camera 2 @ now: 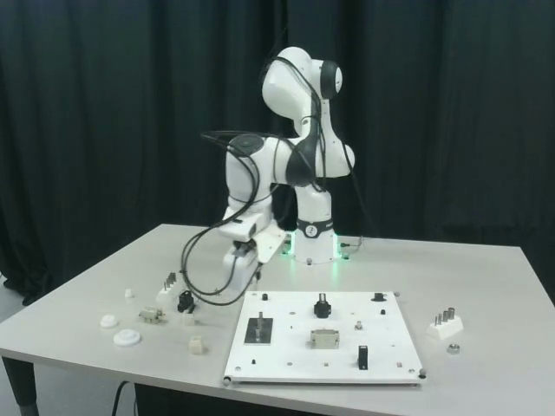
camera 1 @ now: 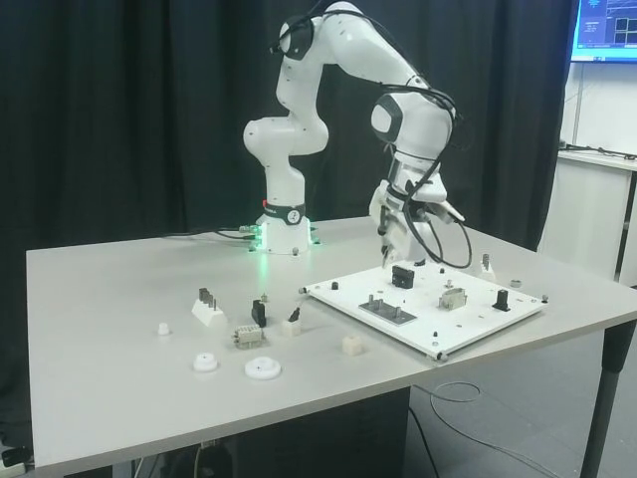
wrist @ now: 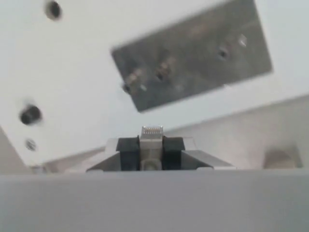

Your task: Insert Ethernet.

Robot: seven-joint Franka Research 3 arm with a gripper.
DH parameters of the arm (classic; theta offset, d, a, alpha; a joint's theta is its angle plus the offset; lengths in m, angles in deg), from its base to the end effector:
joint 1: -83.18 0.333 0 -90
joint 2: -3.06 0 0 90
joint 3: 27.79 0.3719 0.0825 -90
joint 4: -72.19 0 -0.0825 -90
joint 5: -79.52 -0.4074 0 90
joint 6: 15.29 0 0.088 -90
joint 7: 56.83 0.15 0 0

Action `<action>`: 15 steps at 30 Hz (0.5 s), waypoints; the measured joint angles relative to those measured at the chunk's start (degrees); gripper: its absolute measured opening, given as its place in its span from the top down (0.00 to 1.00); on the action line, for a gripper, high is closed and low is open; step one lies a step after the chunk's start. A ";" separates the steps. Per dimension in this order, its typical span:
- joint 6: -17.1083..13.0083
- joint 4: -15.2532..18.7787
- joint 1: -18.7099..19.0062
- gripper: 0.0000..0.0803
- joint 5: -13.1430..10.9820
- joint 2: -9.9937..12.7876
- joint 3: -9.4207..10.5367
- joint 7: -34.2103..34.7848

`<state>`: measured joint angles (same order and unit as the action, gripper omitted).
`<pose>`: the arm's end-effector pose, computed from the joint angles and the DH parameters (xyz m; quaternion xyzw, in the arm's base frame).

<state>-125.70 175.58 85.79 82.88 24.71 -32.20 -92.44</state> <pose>0.6418 -0.0236 0.3155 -0.9440 -0.3020 0.1331 0.0024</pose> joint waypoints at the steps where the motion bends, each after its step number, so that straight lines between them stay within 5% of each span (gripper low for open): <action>1: 0.03 0.76 0.43 0.88 -0.36 -0.54 0.00 0.52; 15: -1.22 11.96 7.87 0.88 -3.07 -8.40 0.25 9.95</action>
<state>-126.92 187.54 93.66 79.82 16.31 -31.95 -82.49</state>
